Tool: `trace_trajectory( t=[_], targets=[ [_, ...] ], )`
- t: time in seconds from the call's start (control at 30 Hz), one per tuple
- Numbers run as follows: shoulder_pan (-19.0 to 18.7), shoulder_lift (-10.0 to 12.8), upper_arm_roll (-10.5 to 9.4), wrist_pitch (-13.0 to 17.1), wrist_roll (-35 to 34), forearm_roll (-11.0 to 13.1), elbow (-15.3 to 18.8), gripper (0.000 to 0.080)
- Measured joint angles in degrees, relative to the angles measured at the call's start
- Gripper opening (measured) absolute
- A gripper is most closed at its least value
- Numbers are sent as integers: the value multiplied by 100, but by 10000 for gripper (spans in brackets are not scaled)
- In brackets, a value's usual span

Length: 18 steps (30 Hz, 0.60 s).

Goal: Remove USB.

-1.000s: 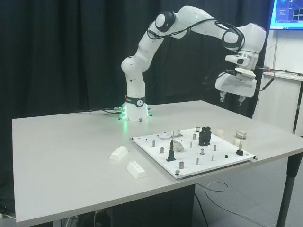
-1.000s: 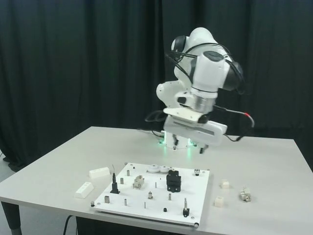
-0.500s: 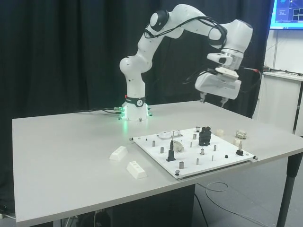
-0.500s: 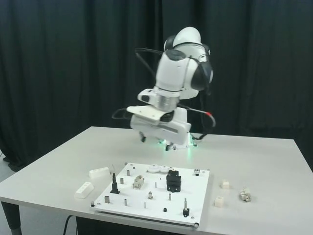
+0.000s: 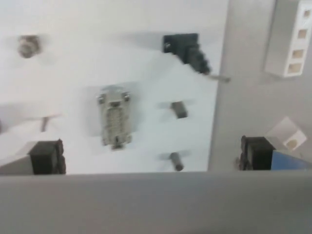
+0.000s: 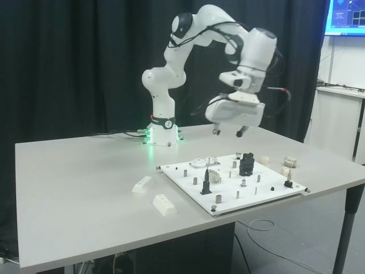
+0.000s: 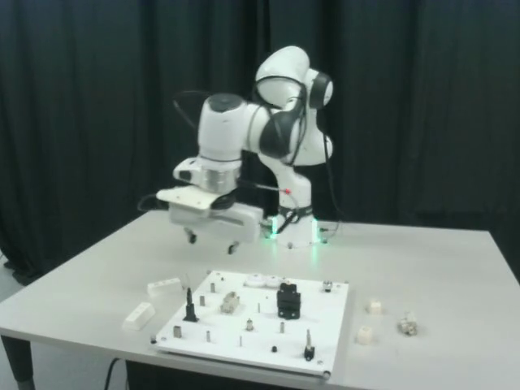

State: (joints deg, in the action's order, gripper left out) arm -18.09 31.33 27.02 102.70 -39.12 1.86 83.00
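Behind grey table (image 6: 74, 171), black curtain (image 6: 68, 63), white board (image 7: 325, 325)

The board (image 6: 245, 188) lies on the tabletop (image 6: 74, 177), near its front edge, with the robot base (image 6: 162, 132) behind it. Two connector blocks (image 6: 153, 194) lie on the tabletop left of the board. Three small parts (image 7: 382, 321) lie right of it. The gripper (image 6: 226, 132) hangs above the board's far edge.

white board (image 5: 146, 73) cut off, pegs (image 5: 178, 109) blurred
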Motion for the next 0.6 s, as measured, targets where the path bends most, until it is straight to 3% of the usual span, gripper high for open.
trace_trajectory(
  t=[0.37, 0.6],
  targets=[
    [1007, -33, -684, 611, 479, 82, 305, 800],
    [1192, -34, -752, 888, 705, 311, 469, 800]
  ],
)
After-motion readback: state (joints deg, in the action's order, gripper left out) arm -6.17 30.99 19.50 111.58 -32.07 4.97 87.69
